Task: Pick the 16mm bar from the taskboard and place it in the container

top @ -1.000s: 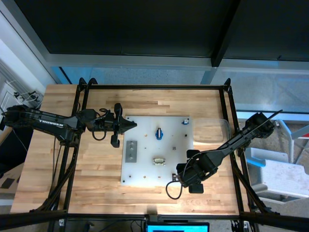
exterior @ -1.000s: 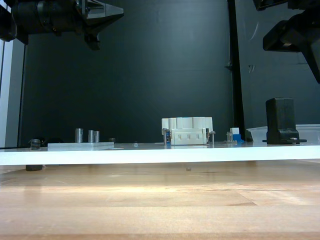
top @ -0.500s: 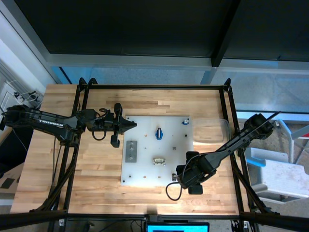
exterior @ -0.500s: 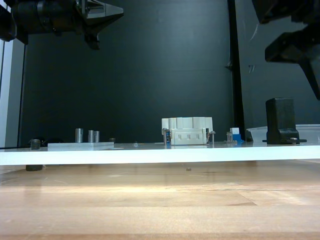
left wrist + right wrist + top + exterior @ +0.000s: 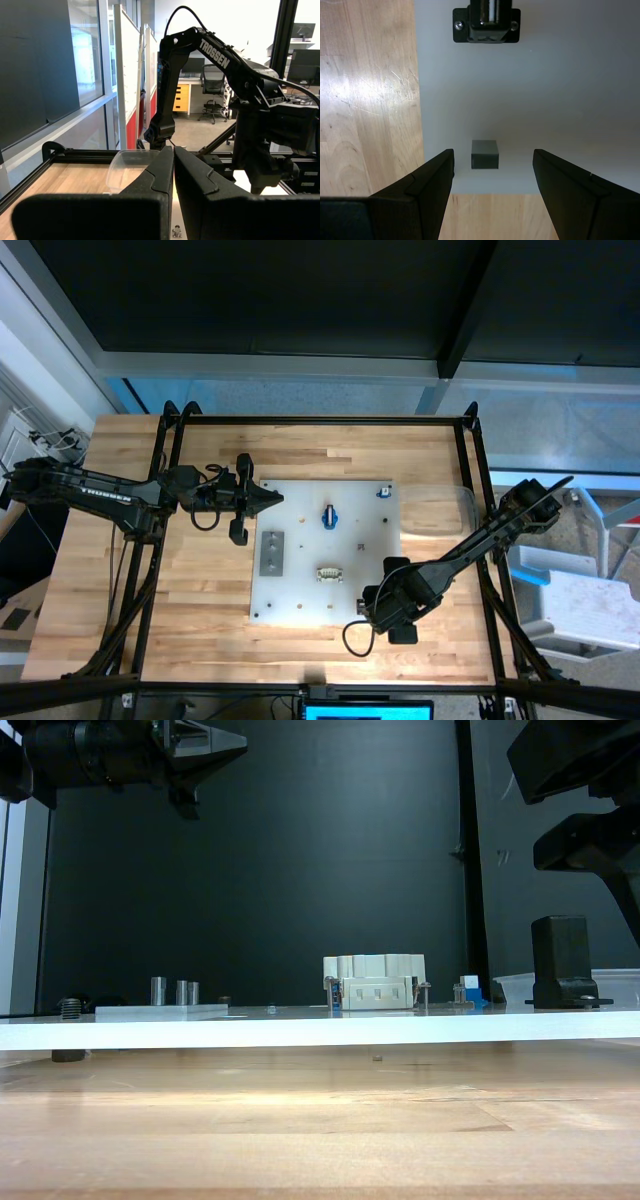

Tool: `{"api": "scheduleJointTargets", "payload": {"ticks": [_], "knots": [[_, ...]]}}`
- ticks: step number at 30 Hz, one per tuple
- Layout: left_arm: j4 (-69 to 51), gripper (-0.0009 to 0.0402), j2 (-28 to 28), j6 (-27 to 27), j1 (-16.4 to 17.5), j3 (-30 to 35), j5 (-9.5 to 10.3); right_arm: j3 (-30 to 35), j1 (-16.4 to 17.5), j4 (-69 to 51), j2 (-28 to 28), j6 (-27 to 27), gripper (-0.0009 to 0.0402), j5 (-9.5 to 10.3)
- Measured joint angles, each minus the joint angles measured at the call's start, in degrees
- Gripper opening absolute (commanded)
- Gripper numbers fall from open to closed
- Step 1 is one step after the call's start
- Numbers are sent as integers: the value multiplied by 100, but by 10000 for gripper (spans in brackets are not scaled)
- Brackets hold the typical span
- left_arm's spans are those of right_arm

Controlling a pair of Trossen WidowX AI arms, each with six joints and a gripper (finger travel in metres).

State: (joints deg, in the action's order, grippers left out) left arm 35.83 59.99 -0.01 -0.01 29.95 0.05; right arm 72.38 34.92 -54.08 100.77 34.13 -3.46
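Right gripper [image 5: 493, 151] hangs over the near right corner of the large flat white square taskboard [image 5: 300, 592], pointing straight down with its fingers spread wide. Directly below, between the fingers, a small grey rectangular piece [image 5: 485, 154] sits on the board, close to the board's edges. I judge this piece to be the 16mm bar, seen end-on. It is touching neither finger and lies slightly nearer one than the other.

Its visible face is a little wider than it is deep, and the wider side runs along the line from finger to finger. I cannot tell how far it stands above the board, and the high view hides it under the arm. A black fitting [image 5: 486, 20] screwed to the board stands well apart from it, outside the closing path.

My reading: the coming move is a straight descent with a slight sideways correction, then closure across the wider side.

The small clear shallow plastic container [image 5: 438, 512] rests on the wooden worktop [image 5: 200, 590], just beside the board's far right corner. That puts it on the right arm's side.

The left gripper [image 5: 272, 498], its fingers pressed together, is parked high above the board's far left corner, much farther from the bar.
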Motion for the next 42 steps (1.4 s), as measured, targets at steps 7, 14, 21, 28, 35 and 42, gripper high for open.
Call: {"api": "scheduleJointTargets", "payload": {"ticks": [7,14,21,28,35,42], "knots": [[0,0,0,0,0,0,-2,-337,33,470,0,7,220,0],[0,0,0,0,0,-2,0,-466,44,522,0,9,204,2],[-2,0,0,0,0,0,0,-490,48,568,0,9,152,0],[0,0,-2,0,0,-2,0,-490,48,586,-2,9,97,9],[0,0,-2,0,0,0,0,-490,50,595,-11,9,49,48],[-2,0,-2,0,0,0,-2,-490,50,586,-31,9,23,46]]}}
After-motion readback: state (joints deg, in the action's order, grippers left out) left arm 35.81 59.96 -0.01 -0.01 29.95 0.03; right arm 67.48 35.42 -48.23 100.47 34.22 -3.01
